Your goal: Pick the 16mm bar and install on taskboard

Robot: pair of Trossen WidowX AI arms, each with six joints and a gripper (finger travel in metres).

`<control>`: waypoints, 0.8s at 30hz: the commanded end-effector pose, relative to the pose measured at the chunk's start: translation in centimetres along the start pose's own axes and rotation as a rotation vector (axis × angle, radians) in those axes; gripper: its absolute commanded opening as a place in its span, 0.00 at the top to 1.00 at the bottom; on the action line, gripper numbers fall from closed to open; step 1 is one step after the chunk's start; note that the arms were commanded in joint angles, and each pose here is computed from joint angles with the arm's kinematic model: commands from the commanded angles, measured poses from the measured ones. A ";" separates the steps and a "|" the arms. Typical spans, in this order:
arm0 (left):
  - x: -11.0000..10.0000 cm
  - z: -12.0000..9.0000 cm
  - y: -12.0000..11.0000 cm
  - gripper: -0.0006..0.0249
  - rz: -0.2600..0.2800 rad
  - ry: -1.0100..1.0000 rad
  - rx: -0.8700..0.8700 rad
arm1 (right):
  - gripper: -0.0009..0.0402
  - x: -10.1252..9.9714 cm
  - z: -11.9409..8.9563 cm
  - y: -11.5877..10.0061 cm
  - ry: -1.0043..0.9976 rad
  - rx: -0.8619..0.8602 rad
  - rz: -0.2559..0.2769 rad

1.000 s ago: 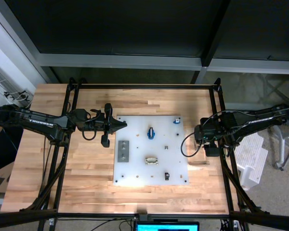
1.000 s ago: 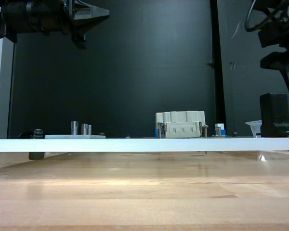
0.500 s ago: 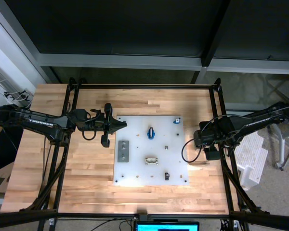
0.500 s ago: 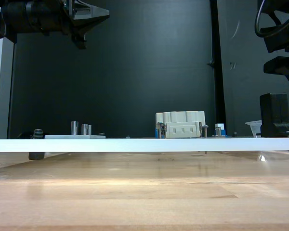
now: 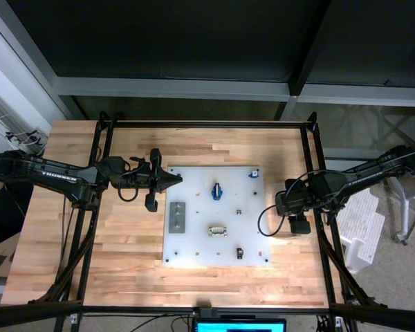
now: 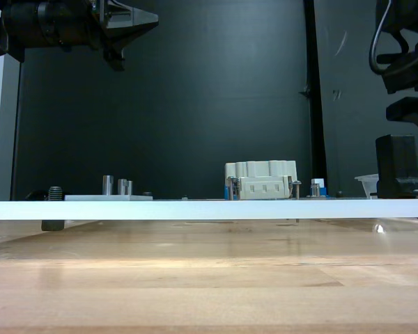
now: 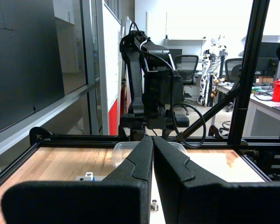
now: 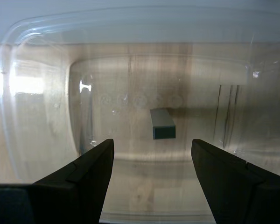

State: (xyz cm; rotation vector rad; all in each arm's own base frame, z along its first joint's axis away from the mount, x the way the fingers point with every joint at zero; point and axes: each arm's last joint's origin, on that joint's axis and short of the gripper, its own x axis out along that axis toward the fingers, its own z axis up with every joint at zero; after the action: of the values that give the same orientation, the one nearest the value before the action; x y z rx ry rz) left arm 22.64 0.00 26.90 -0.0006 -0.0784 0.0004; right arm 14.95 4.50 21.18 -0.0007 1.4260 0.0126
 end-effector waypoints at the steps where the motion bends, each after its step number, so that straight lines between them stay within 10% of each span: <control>1: 0.0 0.0 0.0 0.98 0.000 0.000 0.000 | 0.42 0.5 0.0 0.0 -0.012 -0.002 -0.001; 24: 0.0 0.0 0.0 0.98 0.000 0.000 0.000 | 0.41 3.0 -0.2 0.0 -0.023 0.023 -0.046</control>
State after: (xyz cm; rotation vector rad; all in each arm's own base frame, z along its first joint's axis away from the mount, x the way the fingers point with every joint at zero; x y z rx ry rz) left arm 22.64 0.00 26.89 -0.0002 -0.0776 0.0004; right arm 15.11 4.50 18.35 -0.0163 1.4045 -0.0406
